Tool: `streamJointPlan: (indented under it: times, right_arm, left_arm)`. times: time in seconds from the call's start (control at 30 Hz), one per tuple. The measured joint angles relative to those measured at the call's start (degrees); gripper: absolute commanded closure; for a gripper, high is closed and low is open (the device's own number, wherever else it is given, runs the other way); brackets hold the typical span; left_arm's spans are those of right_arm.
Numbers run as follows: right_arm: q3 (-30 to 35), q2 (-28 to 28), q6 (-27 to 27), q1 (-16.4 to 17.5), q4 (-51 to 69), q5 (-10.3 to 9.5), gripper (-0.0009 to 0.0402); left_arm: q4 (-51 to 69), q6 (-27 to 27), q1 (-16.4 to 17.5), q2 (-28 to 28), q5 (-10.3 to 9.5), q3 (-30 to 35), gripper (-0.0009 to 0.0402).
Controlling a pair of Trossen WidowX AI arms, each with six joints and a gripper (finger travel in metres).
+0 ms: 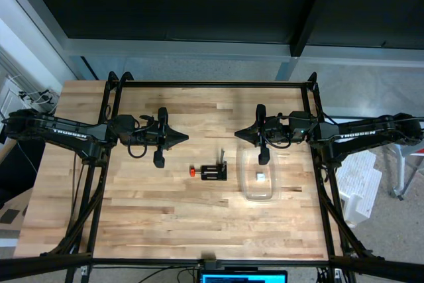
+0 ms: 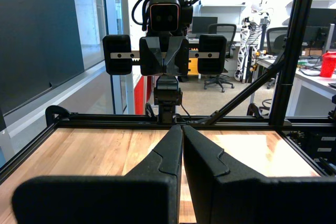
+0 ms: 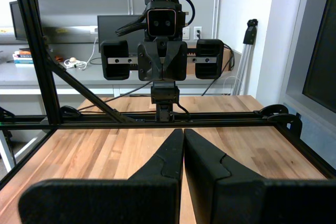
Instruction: Remove the USB-C connector from taskboard and place in the container
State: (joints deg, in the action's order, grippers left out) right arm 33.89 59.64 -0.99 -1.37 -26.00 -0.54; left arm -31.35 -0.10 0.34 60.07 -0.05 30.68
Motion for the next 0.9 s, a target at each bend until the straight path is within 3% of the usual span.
streamJointPlan:
  times: [0.7, 0.9]
  right_arm:
    - [0.0, 0.0, -1.1, 0.0, 0.7, -0.07, 0.0393]
    - [4.2, 0.0, -1.0, 0.4, 15.5, -0.09, 0.0393]
  left_arm:
    - [0.0, 0.0, 0.0, 0.0, 0.0, 0.0, 0.0393]
    - [0.0, 0.0, 0.0, 0.0, 0.0, 0.0, 0.0393]
